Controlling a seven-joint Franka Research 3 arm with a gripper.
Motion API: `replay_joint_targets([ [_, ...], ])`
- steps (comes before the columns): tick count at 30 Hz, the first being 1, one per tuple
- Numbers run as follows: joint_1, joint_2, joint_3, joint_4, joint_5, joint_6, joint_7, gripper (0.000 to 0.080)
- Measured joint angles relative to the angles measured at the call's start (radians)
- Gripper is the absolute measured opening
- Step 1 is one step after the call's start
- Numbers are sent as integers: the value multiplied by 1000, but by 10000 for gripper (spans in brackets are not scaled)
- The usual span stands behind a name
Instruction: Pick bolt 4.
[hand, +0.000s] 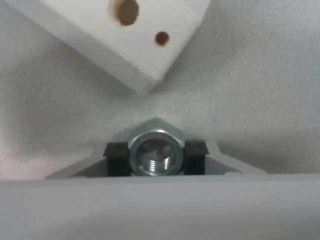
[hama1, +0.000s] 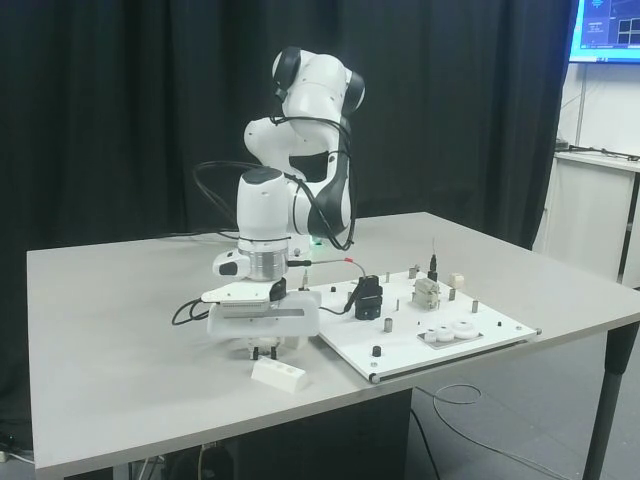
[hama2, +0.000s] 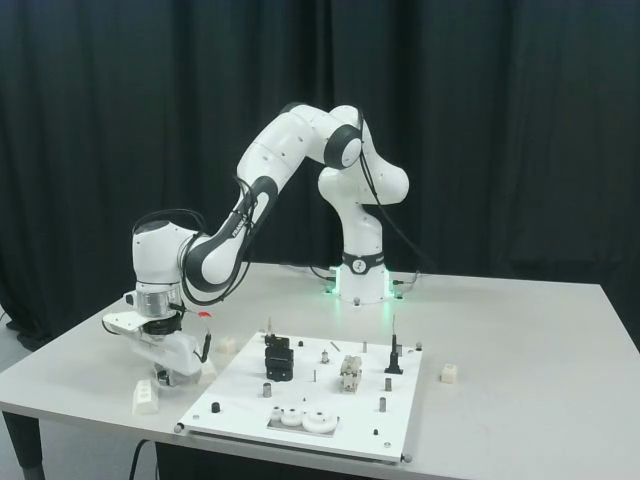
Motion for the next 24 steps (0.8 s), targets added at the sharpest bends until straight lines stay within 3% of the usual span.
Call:
replay_joint_targets([
  [17, -11, 0, -23, 92, -3, -112, 0, 227],
  [24, -15, 0, -34, 109, -3, -128, 1, 227],
])
